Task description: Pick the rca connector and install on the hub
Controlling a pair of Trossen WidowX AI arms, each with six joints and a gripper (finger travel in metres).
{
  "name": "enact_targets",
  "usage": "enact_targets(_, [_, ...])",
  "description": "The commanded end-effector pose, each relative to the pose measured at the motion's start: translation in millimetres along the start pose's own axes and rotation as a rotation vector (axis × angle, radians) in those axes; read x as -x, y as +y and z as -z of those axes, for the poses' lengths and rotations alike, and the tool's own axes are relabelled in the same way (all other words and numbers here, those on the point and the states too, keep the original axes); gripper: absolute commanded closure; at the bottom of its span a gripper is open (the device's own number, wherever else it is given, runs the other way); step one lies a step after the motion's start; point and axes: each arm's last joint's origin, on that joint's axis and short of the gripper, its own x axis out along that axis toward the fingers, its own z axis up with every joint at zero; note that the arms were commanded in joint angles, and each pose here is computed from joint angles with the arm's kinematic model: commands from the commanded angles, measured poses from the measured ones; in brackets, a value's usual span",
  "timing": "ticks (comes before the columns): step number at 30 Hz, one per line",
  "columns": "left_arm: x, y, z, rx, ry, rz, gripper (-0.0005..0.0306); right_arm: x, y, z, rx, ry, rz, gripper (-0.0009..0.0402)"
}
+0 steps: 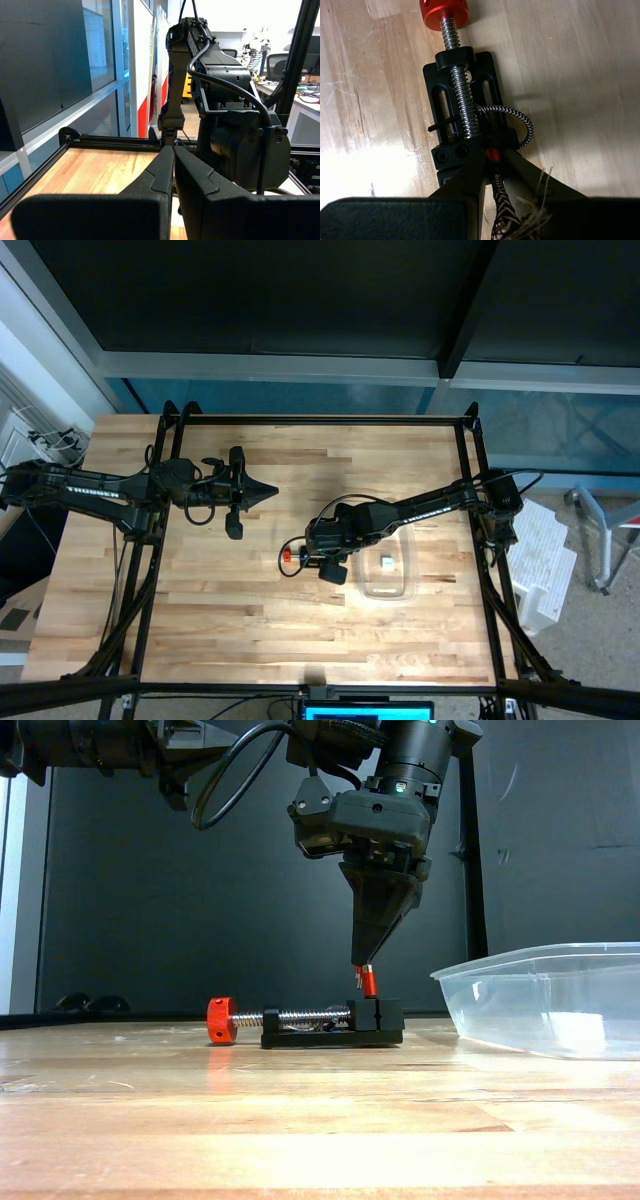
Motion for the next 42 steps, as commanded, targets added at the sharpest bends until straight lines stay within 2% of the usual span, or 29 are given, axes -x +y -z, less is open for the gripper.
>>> enact_targets(1, [0.0,0.1,0.0,0.000,0.000,0.000,0.0300,0.1,0.1,0.2,0.002,0.001,-0.001,0.0393])
enact_targets(11, [0.0,0.1,0.0,0.000,0.000,0.000,0.0300,1.0,0.3,0.2,0.002,-0.001,-0.002,0.0393])
enact_targets(20, [0.0,0.1,0.0,0.000,0.000,0.000,0.0300,16.6,-2.1,-0.3,0.012,0.005,0.002,0.0393])
enact_targets(33, [0.0,0.0,0.0,0.000,0.000,0.000,0.0300,45.0,-0.9,-12.8,0.065,0.009,0.001,0.0393])
enact_targets(37, [0.0,0.1,0.0,0.000,0.000,0.000,0.0300,48.3,-0.9,-12.9,0.068,0.025,-0.011,0.0393])
enact_targets(39, [0.0,0.1,0.0,0.000,0.000,0.000,0.0300,48.9,-0.7,-12.5,0.078,0.037,-0.027,0.0393])
enact_targets(42, [0.0,0.1,0.0,0.000,0.000,0.000,0.0300,49.2,-0.8,-12.4,0.098,0.038,-0.024,0.0393])
